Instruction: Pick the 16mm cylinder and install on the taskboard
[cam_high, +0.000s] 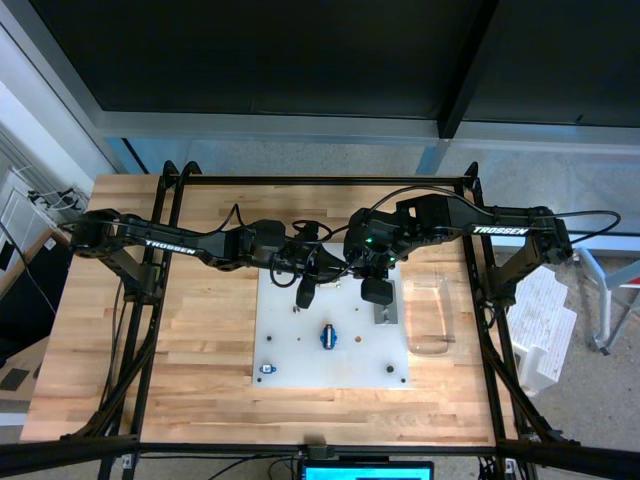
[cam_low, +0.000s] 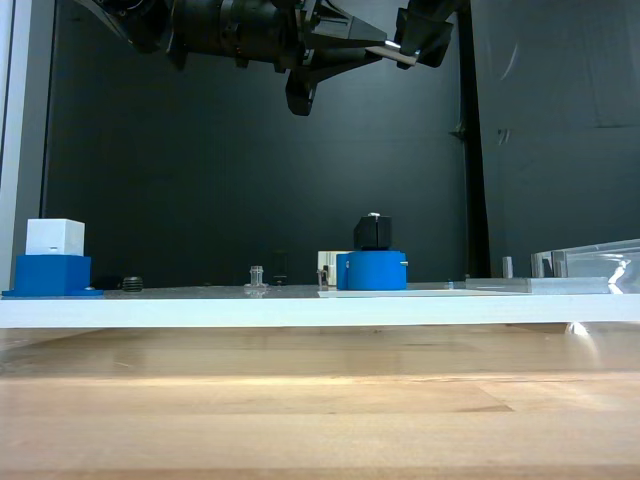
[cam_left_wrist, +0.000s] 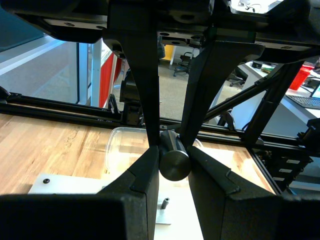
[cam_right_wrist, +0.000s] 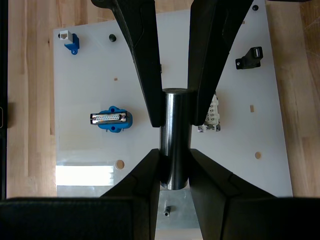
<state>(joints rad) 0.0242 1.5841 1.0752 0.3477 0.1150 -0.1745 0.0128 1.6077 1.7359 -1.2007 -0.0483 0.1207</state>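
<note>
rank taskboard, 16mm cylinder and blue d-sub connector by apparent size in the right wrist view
taskboard
16mm cylinder (enlarged by nearness)
blue d-sub connector
left gripper and right gripper both grip the cylinder above the board

The 16mm cylinder (cam_right_wrist: 175, 135), a smooth, plain, silvery-grey metal rod, is held in the air above the taskboard (cam_high: 300, 350), well clear of it. It is clamped between the fingers of the left hand (cam_left_wrist: 175, 160) and, further along its length, between those of the right hand (cam_right_wrist: 175, 156). Its flat round end face is seen in the left wrist view, its full side in the right wrist view. The taskboard, a large white square plate with small holes, is laid flat on the wooden surface (cam_high: 180, 330) between the two arms. A grey metal block (cam_high: 387, 312), a blue round connector (cam_high: 328, 337) and a beige connector (cam_right_wrist: 212, 117) are mounted on it.
</note>
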